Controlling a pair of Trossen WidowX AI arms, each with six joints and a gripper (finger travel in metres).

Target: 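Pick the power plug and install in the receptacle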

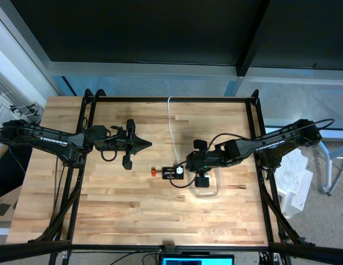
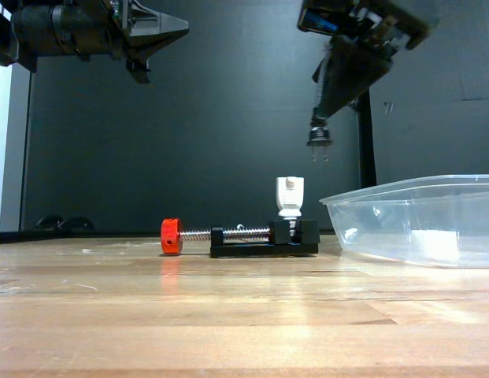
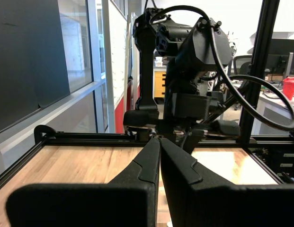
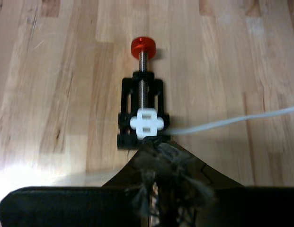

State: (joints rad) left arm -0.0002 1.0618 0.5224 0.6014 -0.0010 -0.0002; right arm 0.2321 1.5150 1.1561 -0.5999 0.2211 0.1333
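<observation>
The power plug (image 2: 320, 138) is small and black, and its two prongs point down. My right gripper (image 2: 323, 116) is shut on it and holds it in the air. It hangs a little above and to the right of the receptacle (image 2: 289, 195), apart from it. The white receptacle (image 4: 147, 122) stands upright in a black vise (image 4: 141, 111) with its two slots facing up, and its white cable (image 4: 232, 121) trails away. In the high view my right gripper (image 1: 189, 164) hovers beside the receptacle (image 1: 179, 171). My left gripper (image 1: 142, 144) is shut on nothing, high over the left half of the table.
The vise has a red knob (image 2: 172, 236) on its left end. A clear plastic tray (image 2: 417, 216) sits just right of the vise, under the right arm. The white cable (image 1: 172, 124) runs to the table's far edge. A black frame (image 1: 254, 127) borders the table.
</observation>
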